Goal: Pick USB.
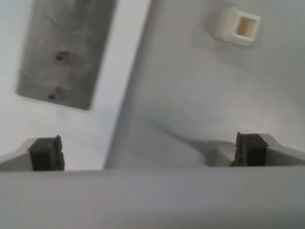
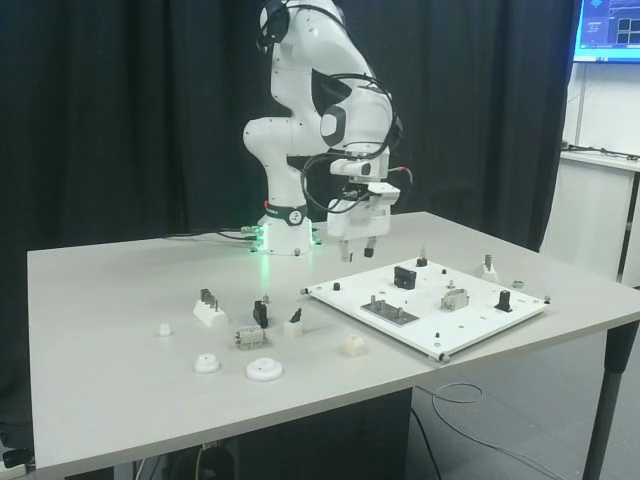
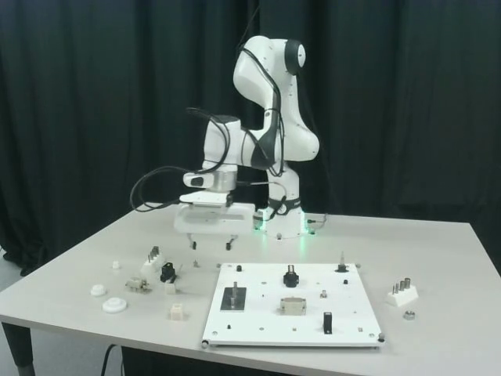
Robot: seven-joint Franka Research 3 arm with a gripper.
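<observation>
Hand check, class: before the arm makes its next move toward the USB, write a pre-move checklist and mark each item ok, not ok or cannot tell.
1. Hand open: ok, its fingers stand wide apart.
2. Hand empty: ok, nothing lies between the fingers.
3. Hand clear of the table: ok, it hovers above the table by the white board.
4. Target identified: cannot tell; several small parts lie beside the board, and none is clearly it.
5. Part centred under the hand: not ok; the white cube sits off to one side.
</observation>
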